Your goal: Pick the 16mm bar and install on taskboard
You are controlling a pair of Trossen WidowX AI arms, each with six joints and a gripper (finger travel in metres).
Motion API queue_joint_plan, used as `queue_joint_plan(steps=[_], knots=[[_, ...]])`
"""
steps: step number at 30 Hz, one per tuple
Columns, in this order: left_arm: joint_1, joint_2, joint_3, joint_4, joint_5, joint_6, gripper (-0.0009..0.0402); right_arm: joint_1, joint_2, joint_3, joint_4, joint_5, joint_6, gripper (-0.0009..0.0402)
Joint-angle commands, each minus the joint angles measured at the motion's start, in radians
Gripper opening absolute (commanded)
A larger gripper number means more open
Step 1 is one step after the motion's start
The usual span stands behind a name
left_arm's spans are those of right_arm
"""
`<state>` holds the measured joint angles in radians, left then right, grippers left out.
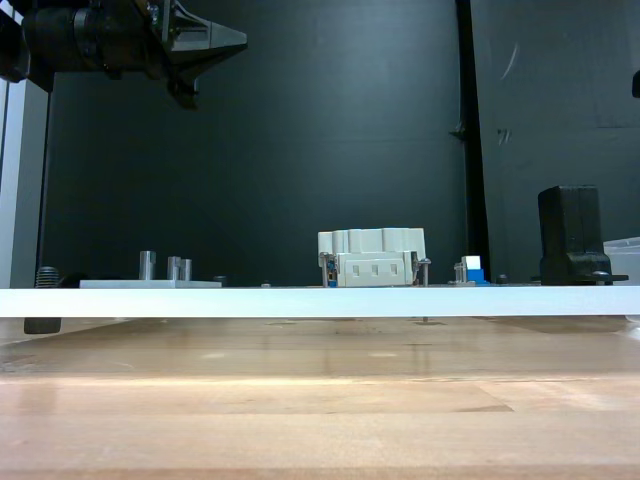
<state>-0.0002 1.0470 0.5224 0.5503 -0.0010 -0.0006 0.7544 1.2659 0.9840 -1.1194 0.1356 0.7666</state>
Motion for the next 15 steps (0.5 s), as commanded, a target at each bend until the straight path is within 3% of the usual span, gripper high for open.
queue_joint_plan(steps=[1,15], knots=[[0.0,0.0,0.0,0.0,0.0,0.0,0.0,0.002,0.005,-0.015,0.002,0.002,0.011,0.01],[0.0,0.0,0.0,0.0,0.0,0.0,0.0,0.01,0.047,-0.094,0.105,-0.001,0.006,0.0204]])
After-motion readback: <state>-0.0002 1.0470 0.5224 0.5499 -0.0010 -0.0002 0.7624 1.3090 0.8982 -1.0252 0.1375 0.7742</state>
